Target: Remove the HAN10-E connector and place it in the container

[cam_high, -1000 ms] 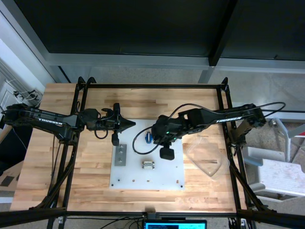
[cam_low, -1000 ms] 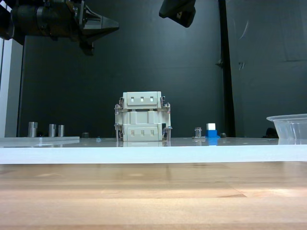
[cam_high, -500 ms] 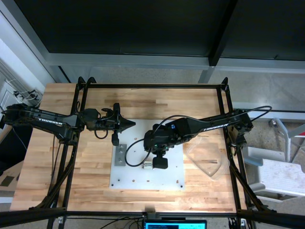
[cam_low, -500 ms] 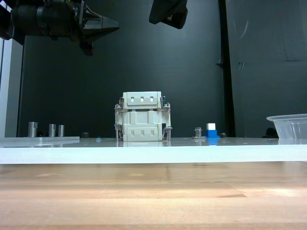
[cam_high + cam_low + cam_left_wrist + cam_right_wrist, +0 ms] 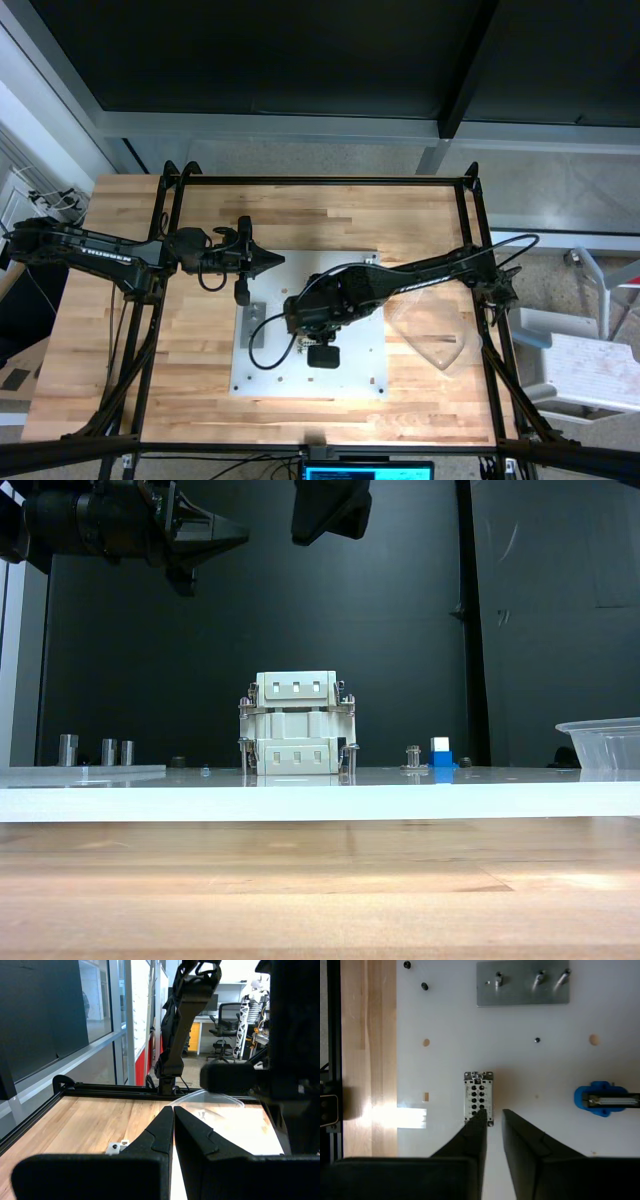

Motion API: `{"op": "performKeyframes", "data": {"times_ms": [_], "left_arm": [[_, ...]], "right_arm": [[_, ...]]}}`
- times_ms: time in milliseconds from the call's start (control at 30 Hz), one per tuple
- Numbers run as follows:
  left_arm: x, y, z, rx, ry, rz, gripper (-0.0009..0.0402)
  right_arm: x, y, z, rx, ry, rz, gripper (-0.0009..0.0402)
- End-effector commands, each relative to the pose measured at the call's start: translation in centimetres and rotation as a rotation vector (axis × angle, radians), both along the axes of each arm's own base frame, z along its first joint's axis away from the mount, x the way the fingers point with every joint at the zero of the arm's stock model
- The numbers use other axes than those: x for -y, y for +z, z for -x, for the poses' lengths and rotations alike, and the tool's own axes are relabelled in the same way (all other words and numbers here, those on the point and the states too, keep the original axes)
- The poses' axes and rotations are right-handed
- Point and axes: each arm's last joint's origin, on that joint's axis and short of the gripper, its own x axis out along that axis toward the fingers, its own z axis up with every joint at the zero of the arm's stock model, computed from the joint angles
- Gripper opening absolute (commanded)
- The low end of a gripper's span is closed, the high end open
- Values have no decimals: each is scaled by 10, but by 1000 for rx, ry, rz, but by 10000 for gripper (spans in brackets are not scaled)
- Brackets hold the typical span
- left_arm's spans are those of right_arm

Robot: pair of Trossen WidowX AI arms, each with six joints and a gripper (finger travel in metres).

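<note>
The HAN10-E connector (image 5: 295,725) stands upright on the white board (image 5: 360,375), a light grey-beige block. The right wrist view shows it from above (image 5: 478,1097). My right gripper (image 5: 493,1112) hangs well above it, fingers open by a narrow gap and holding nothing. In the high view the right arm covers the connector, with the gripper (image 5: 318,335) over the board's middle. The clear container (image 5: 435,330) sits on the table right of the board, empty (image 5: 603,742). My left gripper (image 5: 265,260) hovers shut over the board's far left edge (image 5: 173,1108).
A grey metal block with three pins (image 5: 522,982) lies on the board's left side (image 5: 250,330). A small blue upright piece (image 5: 597,1100) stands right of the connector (image 5: 440,750). A black frame (image 5: 320,182) rings the wooden table.
The right arm has swung left and toward the near edge, from beside the blue piece to above the connector. The left arm has not moved.
</note>
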Motion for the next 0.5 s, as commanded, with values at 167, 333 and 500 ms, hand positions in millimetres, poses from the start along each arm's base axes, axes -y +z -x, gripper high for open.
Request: {"op": "performKeyframes", "data": {"times_ms": [167, 333, 500], "left_arm": [[0, 0, 0, 0, 0, 0, 0], [0, 0, 0, -1, 0, 0, 0], [0, 0, 0, 0, 0, 0, 0]], "right_arm": [[-7, -14, -10, -34, 2, 1, 131], [-11, -22, -13, -54, 6, 9, 190], [-13, -31, -16, -72, 5, 16, 243]]}}
